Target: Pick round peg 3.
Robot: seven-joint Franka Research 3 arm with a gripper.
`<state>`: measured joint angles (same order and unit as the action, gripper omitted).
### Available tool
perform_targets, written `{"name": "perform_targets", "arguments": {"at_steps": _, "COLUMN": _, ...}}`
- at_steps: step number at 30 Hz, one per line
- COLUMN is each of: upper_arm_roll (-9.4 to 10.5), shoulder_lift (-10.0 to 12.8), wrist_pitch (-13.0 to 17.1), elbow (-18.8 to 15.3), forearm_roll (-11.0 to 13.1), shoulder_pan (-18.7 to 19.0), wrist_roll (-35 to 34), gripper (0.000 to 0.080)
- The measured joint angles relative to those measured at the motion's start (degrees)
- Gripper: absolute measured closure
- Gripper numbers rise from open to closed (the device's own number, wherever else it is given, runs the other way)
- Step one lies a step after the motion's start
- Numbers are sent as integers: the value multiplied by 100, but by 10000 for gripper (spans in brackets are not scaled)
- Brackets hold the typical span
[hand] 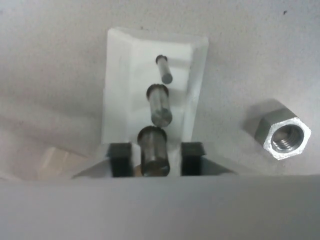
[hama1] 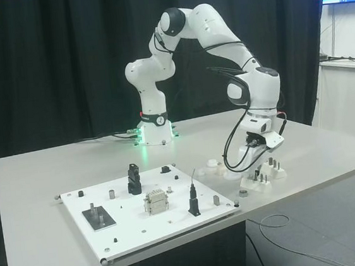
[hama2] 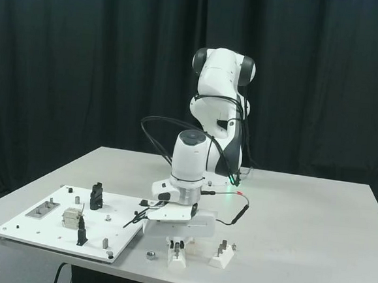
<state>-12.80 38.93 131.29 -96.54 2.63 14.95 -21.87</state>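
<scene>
Three metal round pegs stand in a row in a white holder (hand: 120,90): a thin one (hand: 163,69), a medium one (hand: 159,104) and the thickest one (hand: 151,145). My gripper (hand: 156,159) is open and hangs low over the holder. Its black fingertips (hand: 120,156) flank the thickest peg with a small gap on each side. In the first room view the gripper (hama1: 265,152) sits just above the holder (hama1: 263,180) near the table's front edge. The second room view shows the gripper (hama2: 178,240) right over the holder (hama2: 176,257).
A metal hex nut (hand: 282,134) lies on the table beside the holder, also visible as the nut (hama1: 242,193). A second white holder (hama2: 222,257) stands close by. The white assembly board (hama1: 168,223) with several fixtures lies further along the table. A pale block (hand: 55,162) lies near the fingers.
</scene>
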Motion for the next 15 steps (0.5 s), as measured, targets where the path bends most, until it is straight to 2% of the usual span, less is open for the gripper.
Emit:
{"name": "perform_targets", "arguments": {"at_steps": 1, "upper_arm_roll": 0, "shoulder_lift": 0, "wrist_pitch": 1, "elbow": 0, "forearm_roll": 0, "shoulder_pan": 0, "wrist_roll": 0, "gripper": 474}}
{"name": "perform_targets", "arguments": {"at_steps": 2, "upper_arm_roll": 0, "shoulder_lift": 0, "wrist_pitch": 2, "elbow": 0, "forearm_roll": 0, "shoulder_pan": 0, "wrist_roll": 0, "gripper": 474}}
{"name": "perform_targets", "arguments": {"at_steps": 3, "upper_arm_roll": 0, "shoulder_lift": -2, "wrist_pitch": 3, "elbow": 0, "forearm_roll": 0, "shoulder_pan": 0, "wrist_roll": 0, "gripper": 670}}
{"name": "perform_targets", "arguments": {"at_steps": 14, "upper_arm_roll": 5, "shoulder_lift": -23, "wrist_pitch": -4, "elbow": 0, "forearm_roll": 0, "shoulder_pan": 0, "wrist_roll": 0, "gripper": 670}}
{"name": "perform_targets", "arguments": {"at_steps": 15, "upper_arm_roll": 7, "shoulder_lift": -29, "wrist_pitch": -9, "elbow": 0, "forearm_roll": 0, "shoulder_pan": 0, "wrist_roll": 0, "gripper": 691}}
